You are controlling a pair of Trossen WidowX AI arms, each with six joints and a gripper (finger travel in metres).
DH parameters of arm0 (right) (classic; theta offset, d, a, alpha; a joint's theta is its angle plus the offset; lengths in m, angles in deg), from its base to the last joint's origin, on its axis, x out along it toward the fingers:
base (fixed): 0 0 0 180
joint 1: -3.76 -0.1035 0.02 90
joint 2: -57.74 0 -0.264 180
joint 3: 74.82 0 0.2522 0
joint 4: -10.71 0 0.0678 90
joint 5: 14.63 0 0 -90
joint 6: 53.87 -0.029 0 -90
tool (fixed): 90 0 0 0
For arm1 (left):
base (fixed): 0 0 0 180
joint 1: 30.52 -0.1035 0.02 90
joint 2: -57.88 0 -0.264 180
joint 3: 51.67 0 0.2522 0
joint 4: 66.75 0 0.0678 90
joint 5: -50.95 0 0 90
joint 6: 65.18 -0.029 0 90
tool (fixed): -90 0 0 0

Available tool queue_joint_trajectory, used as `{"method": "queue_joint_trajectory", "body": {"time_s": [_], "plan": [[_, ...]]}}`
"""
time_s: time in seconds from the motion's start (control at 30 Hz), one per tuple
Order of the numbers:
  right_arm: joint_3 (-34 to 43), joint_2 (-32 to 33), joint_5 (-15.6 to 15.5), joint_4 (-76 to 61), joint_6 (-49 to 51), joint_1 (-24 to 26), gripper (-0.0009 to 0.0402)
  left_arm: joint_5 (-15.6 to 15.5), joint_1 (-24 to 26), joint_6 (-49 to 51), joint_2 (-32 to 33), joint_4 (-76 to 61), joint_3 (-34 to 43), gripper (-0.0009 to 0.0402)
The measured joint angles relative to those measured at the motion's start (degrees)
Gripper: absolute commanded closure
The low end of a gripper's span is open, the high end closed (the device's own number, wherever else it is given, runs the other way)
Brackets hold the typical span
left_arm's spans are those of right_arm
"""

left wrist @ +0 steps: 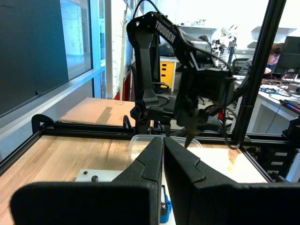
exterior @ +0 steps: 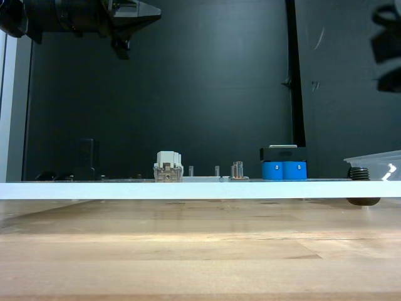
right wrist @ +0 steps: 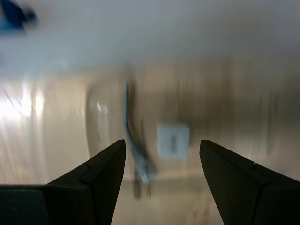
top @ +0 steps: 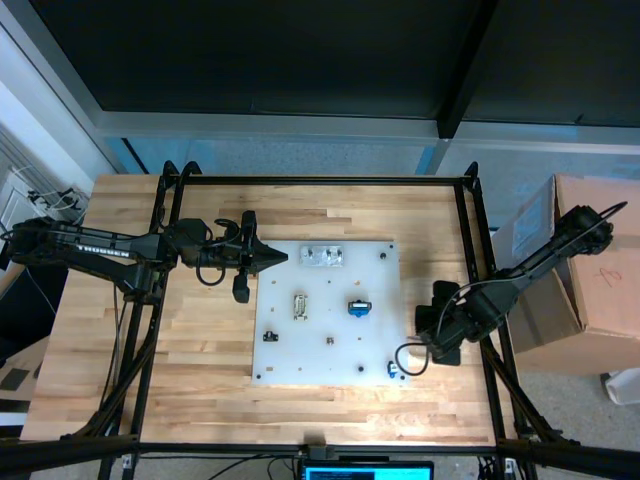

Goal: Pick the RJ45 connector and install on the taskboard

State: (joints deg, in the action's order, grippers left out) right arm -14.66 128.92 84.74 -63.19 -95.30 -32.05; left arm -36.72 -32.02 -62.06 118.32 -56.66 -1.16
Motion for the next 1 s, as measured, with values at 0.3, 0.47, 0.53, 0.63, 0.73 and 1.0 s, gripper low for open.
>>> {"method": "queue_joint_trajectory", "body": {"time_s": [0.3,0.47,0.53,0.63,0.73,1.0], "plan": [[-9.6,-4.5,-5.1,2.3,-2.8,-2.6,0.0173,0.0,0.0,0.0,0.0,0.0,0.0,0.0393],[-11.7,-4.0,-6.4,5.2,-2.8,-4.7,0.0173,0.0,0.0,0.0,0.0,0.0,0.0,0.0393],[-12.3,-3.5,-6.5,6.6,-2.7,-5.0,0.0173,0.0,0.0,0.0,0.0,0.0,0.0,0.0393],[-12.9,-2.4,-6.5,8.7,-2.6,-5.1,0.0173,0.0,0.0,0.0,0.0,0.0,0.0,0.0392],[-13.2,-0.9,-6.4,10.6,-1.8,-5.1,0.0173,0.0,0.0,0.0,0.0,0.0,0.0,0.0392],[-15.0,1.7,-6.4,16.6,-0.9,-5.1,0.0175,0.0,0.0,0.0,0.0,0.0,0.0,0.0393]]}}
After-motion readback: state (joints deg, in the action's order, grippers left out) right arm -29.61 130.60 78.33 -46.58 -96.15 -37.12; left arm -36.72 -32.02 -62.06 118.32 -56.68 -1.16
